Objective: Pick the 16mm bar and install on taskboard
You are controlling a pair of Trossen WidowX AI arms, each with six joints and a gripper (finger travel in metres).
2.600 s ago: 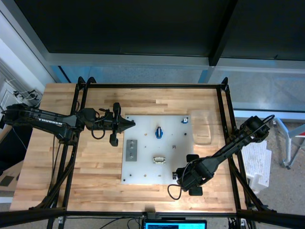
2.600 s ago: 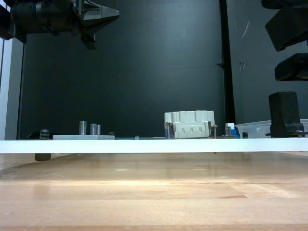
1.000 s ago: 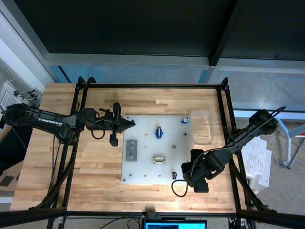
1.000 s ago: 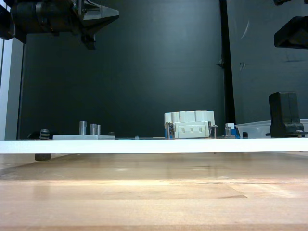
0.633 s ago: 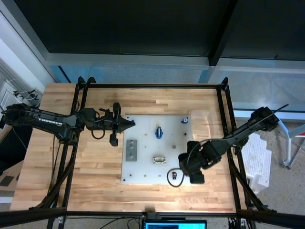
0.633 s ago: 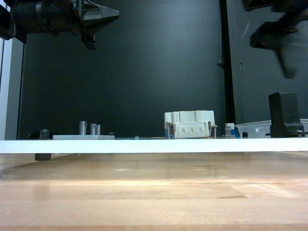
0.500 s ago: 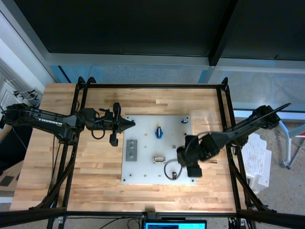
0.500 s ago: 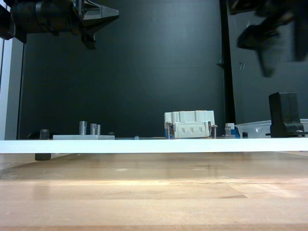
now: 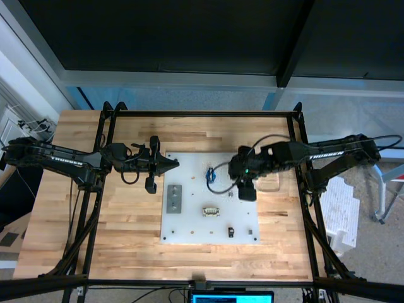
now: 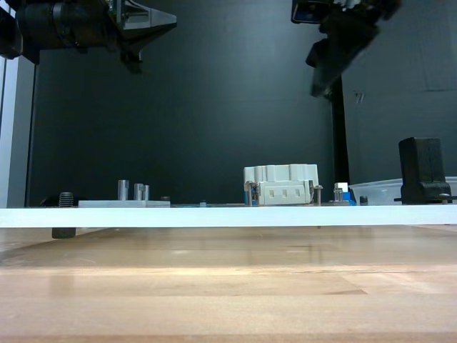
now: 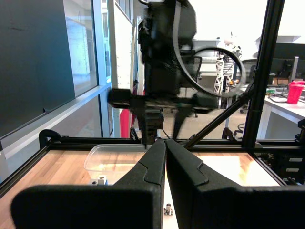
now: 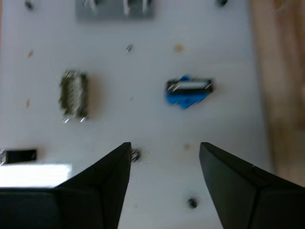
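Right end effector [image 9: 246, 188] hovers, fingers apart, above the taskboard [image 9: 189, 224], where the 16mm bar [image 12: 135, 154] stands beneath it. Left end effector [image 9: 172, 163], fingers together, hangs over the board's far-left corner.

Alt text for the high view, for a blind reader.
Right gripper hangs over the white taskboard, beside its blue piece. Left gripper hovers at the board's far-left corner. A grey block and connector sit on the board.
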